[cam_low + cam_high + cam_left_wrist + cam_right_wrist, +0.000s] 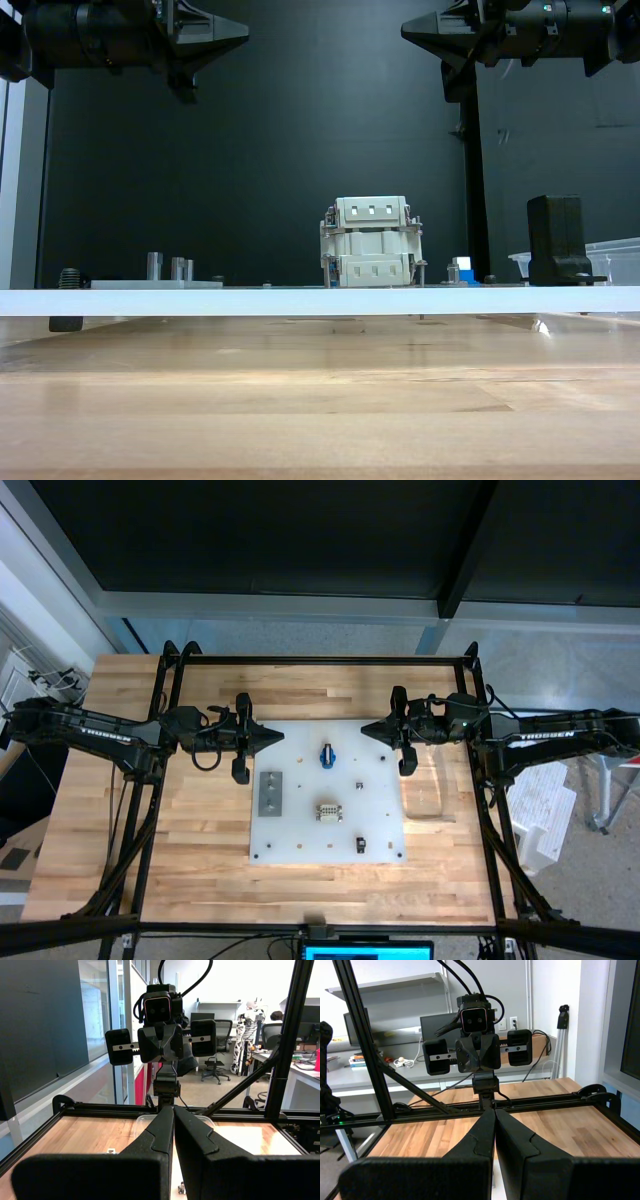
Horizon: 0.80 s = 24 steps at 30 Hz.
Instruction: Pick the HAN10E connector and install on the hub
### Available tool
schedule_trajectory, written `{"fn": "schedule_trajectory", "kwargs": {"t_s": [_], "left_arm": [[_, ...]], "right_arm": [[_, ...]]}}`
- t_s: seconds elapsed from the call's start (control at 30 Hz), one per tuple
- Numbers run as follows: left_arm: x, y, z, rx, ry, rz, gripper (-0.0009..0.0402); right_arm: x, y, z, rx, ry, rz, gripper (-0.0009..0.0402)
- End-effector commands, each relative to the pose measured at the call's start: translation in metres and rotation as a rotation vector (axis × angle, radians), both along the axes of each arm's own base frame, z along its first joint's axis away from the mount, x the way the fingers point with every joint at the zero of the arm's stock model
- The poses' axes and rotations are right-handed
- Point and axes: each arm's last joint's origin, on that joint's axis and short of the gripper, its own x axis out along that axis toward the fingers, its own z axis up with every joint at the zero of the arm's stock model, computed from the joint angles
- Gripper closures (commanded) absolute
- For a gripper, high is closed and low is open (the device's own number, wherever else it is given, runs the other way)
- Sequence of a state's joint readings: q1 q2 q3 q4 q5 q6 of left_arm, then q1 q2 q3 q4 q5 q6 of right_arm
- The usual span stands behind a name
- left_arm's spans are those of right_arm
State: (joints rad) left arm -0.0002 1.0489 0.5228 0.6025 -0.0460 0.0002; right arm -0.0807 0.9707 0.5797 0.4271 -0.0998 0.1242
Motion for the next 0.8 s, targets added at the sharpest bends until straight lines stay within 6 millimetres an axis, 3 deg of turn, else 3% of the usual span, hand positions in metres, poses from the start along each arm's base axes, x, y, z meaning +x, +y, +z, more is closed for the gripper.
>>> {"fn": "schedule_trajectory", "kwargs": {"t_s": [0.03,0.8], "left_arm": [[0.0000,0.0001,0.0000,0.000,0.000,0.000,0.0393],[0.0000,0.0000,0.0000,0.000,0.000,0.000,0.0393]], "right_arm": [[0.0001,0.0000,0.0005,-0.001,0.001,-0.001,0.0393],[0.0001,0.0000,-0.0008,0.000,0.014,-0.001,0.0393]]}}
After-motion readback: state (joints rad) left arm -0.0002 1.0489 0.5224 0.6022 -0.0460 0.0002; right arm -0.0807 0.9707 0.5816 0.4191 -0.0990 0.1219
